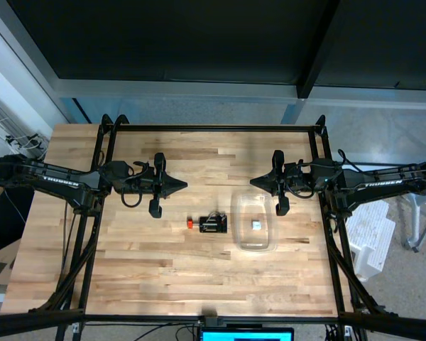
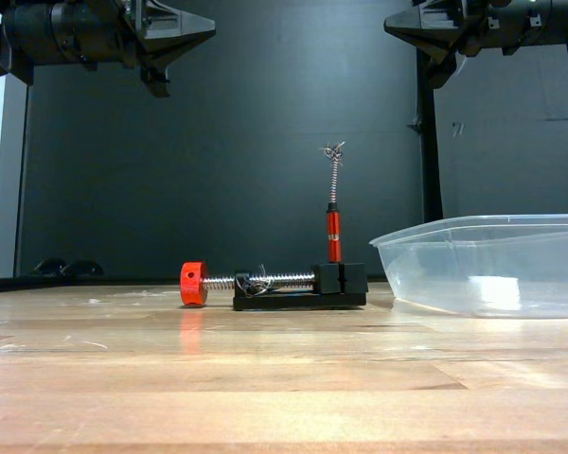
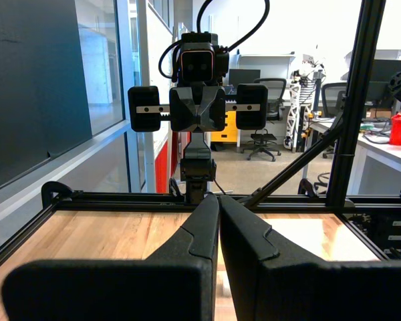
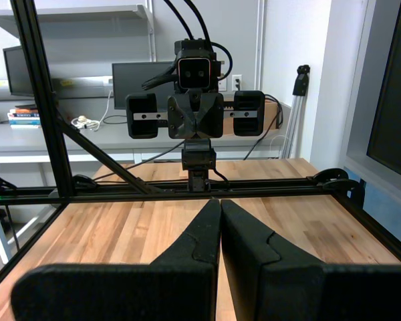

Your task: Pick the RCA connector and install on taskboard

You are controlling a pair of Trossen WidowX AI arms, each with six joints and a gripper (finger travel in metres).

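The taskboard [image 1: 214, 224] is a small black block lying mid-table, its red knob [image 1: 189, 224] pointing left. In the low view the taskboard [image 2: 298, 288] carries a horizontal spring and an upright red pin topped by a spring [image 2: 333, 227]. I cannot make out the RCA connector in any view. My left gripper [image 1: 182, 185] hovers high, behind and left of the board, and its fingers are pressed together [image 3: 219, 198]. My right gripper [image 1: 254, 182] hovers high, behind and right of the board, and is likewise shut and empty [image 4: 220, 200].
A clear plastic tray [image 1: 243, 234] stands just right of the taskboard, with a small white square piece [image 1: 256, 224] inside. A black metal frame [image 1: 213, 128] runs around the table. Both arms are well above the tabletop [image 2: 204, 33] [image 2: 398, 26].
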